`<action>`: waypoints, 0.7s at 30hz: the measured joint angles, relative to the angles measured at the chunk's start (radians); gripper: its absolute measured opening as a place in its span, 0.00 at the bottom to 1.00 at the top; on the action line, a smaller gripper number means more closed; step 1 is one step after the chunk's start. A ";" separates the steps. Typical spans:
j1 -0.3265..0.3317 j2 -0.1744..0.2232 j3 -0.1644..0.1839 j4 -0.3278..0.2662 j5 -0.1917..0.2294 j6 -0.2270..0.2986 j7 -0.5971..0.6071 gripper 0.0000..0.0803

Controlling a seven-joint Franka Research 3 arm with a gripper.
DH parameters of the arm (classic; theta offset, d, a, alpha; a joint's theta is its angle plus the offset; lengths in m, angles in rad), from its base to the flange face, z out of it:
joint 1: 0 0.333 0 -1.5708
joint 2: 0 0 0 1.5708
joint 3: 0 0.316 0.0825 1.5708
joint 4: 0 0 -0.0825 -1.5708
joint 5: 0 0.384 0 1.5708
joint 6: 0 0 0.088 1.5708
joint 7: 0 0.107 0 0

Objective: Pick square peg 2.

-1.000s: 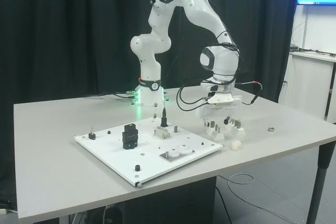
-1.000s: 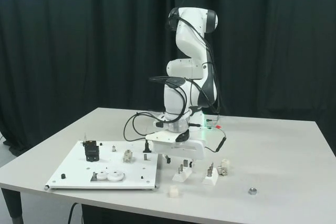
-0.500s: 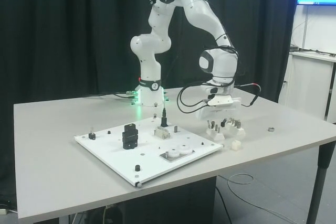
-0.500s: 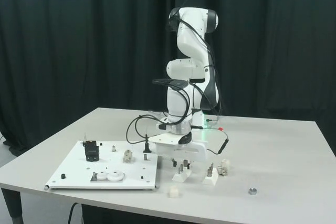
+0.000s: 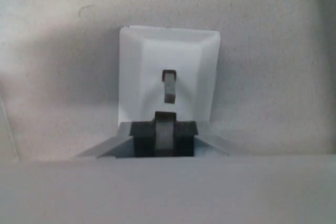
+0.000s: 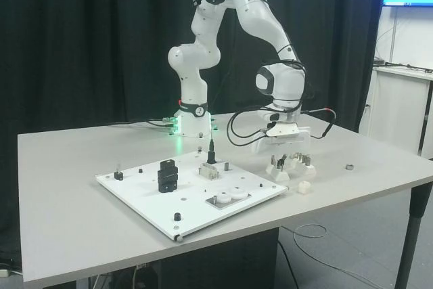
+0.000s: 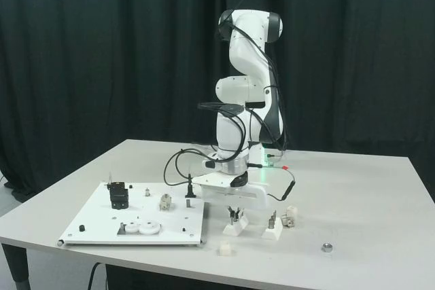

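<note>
In the wrist view my gripper (image 5: 164, 139) has its black fingers shut on a grey square peg (image 5: 164, 132). Below it sits a white peg holder (image 5: 168, 51) with one more grey peg (image 5: 169, 85) standing in it. The first room view shows the gripper (image 6: 279, 159) hanging just above this holder (image 6: 278, 174) at the table's right side, past the white board. From the second room view, the gripper (image 7: 234, 212) is right over the holder (image 7: 235, 229).
A second white holder (image 7: 272, 231) with pegs stands beside the first. Nearby lie a small white cube (image 7: 225, 248), a small white block (image 7: 291, 214) and a metal ring (image 7: 327, 247). The white board (image 6: 142, 191) carries black and grey parts, left of the gripper.
The hand has risen a little from the holder, taking the gripped peg up with it. The arm's elbow has shifted slightly; nothing else on the table moved.
</note>
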 joint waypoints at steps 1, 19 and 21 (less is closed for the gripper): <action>0.000 -0.001 0.000 0.000 0.000 0.000 0.001 0.27; 0.000 -0.096 -0.004 -0.003 -0.001 -0.087 0.002 0.09; 0.000 -0.109 -0.006 -0.003 -0.002 -0.100 0.002 0.09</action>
